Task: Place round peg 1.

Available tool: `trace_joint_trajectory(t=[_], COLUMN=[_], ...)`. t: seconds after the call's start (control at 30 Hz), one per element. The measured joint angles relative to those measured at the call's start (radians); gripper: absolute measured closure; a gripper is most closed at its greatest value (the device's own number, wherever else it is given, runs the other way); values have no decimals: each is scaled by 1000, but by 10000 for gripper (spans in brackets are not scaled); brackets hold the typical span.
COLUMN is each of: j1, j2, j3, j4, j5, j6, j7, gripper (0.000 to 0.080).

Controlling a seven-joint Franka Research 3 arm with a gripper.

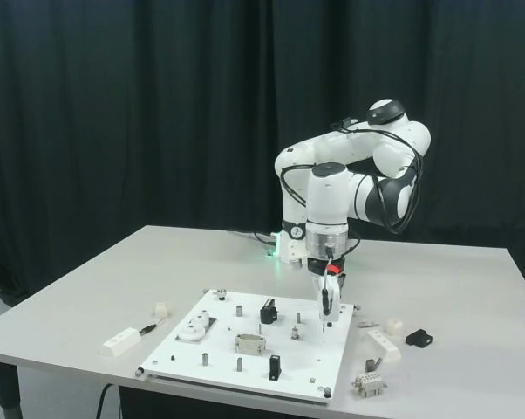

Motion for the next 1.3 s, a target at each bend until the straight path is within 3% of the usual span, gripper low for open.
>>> trace_joint_trajectory(t=[0.63,1.3], j1=[7,24], j2=[0,0], j3=[-2,15], j4=[4,86], j5=[0,14], j6=[0,12], j7=[-1,34], gripper=[787,787])
